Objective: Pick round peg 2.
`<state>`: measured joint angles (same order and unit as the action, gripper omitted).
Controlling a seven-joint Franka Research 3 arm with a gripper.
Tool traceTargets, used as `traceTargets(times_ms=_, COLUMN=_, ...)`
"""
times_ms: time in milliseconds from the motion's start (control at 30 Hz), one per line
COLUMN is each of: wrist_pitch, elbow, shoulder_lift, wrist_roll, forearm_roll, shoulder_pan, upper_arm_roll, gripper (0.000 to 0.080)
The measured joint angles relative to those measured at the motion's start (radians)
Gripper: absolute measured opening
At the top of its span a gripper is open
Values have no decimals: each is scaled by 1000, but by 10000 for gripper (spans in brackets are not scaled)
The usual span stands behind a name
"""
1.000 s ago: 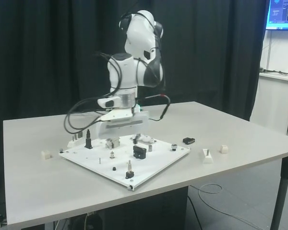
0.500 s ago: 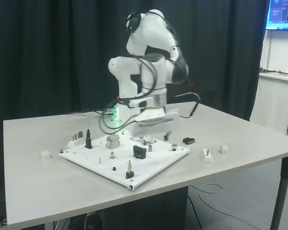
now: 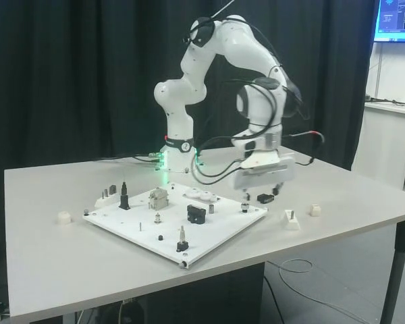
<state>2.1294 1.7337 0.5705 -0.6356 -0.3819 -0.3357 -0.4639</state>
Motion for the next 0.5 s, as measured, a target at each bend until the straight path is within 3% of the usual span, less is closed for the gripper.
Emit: traceTargets(times_ms=500, wrist_pitch=122, elbow=6, shoulder_lift=31, wrist_roll=-149, forearm_roll=7, shoulder_pan=-133, upper_arm_roll=2, gripper=800)
